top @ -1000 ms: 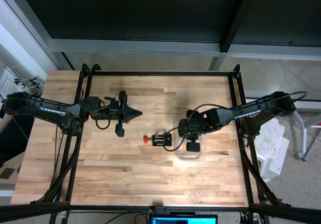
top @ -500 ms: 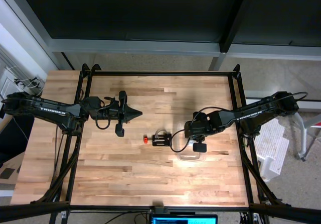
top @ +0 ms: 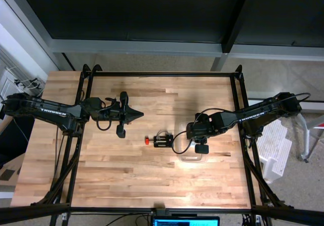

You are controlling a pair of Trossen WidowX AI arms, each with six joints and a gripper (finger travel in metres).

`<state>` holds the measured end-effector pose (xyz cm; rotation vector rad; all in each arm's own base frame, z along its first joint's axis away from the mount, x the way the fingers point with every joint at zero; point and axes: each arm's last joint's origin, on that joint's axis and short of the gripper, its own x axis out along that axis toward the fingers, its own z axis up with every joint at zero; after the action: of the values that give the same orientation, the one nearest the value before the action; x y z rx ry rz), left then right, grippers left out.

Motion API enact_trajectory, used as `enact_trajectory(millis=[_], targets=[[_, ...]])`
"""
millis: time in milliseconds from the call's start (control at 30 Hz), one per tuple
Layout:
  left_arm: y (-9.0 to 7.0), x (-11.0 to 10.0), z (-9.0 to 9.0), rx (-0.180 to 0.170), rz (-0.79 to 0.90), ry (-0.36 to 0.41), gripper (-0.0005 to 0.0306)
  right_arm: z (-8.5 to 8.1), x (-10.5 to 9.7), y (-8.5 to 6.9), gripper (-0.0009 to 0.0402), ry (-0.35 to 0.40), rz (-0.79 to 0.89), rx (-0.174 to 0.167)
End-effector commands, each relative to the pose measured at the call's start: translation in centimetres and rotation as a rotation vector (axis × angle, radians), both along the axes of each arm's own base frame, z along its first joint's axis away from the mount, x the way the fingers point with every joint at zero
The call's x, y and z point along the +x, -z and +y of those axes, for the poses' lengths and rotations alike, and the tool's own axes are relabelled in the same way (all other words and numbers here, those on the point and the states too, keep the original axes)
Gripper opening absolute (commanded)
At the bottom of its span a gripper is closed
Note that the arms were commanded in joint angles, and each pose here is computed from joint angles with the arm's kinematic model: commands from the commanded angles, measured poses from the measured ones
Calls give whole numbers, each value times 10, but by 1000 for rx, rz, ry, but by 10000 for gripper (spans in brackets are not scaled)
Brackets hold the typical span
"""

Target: Remove the RCA connector from the receptacle and place in the container

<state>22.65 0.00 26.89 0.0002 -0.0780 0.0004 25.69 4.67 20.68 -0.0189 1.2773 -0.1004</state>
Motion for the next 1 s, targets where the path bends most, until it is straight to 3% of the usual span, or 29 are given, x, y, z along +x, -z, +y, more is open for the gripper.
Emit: enact_trajectory(millis=[33, 467, 567, 667, 1000], targets=[[0, 0, 0, 0, 0, 0, 0, 0, 0, 0, 124, 0, 0, 0], [0, 0, 0, 0, 0, 0, 0, 0, 0, 0, 130, 0, 1, 2], [0, 0, 0, 0, 0, 0, 0, 0, -1, -3, 130, -7, -6, 19], [0, 0, 0, 0, 0, 0, 0, 0, -2, -15, 130, -26, -21, 41], [0, 0, 0, 0, 0, 0, 0, -19, -4, -78, 114, -44, -281, 24]])
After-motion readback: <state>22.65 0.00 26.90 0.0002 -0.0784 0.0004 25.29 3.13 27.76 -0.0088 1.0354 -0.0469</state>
